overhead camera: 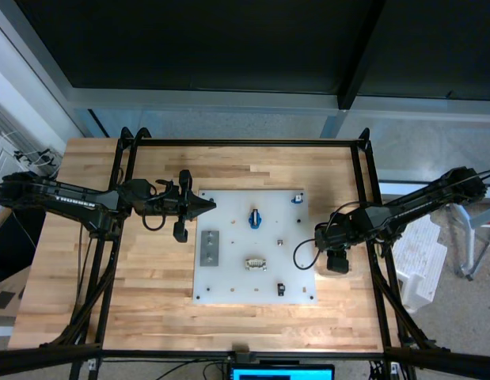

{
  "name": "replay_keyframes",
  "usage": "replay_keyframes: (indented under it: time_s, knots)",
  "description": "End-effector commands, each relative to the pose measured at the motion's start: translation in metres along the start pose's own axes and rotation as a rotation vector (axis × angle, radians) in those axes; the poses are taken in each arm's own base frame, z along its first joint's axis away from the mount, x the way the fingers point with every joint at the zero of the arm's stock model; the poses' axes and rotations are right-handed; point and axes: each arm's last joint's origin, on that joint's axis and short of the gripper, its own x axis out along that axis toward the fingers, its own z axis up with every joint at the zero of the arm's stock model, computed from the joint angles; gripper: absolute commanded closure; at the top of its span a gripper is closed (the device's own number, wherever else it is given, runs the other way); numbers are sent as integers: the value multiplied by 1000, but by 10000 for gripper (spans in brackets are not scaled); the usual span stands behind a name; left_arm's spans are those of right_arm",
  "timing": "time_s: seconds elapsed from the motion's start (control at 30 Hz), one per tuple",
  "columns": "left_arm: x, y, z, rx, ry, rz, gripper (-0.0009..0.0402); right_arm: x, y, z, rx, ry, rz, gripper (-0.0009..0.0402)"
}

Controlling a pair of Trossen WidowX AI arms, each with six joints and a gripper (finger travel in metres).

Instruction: Pick the HAN10E connector and install on the hub

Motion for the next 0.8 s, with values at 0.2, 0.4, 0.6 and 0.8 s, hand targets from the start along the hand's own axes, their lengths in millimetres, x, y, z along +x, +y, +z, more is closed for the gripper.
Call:
replay_keyframes:
  time_s: [0.2,0.4,0.6,0.8]
  knots:
    - [0,0,0,0,0,0,393,-32,8,13,-5,-1,17,368]
    - [0,0,0,0,0,0,393,-51,15,22,-14,0,10,368]
    - [0,0,0,0,0,0,393,-59,26,40,-22,9,5,368]
    - [0,0,0,0,0,0,393,-56,41,70,-71,1,-51,368]
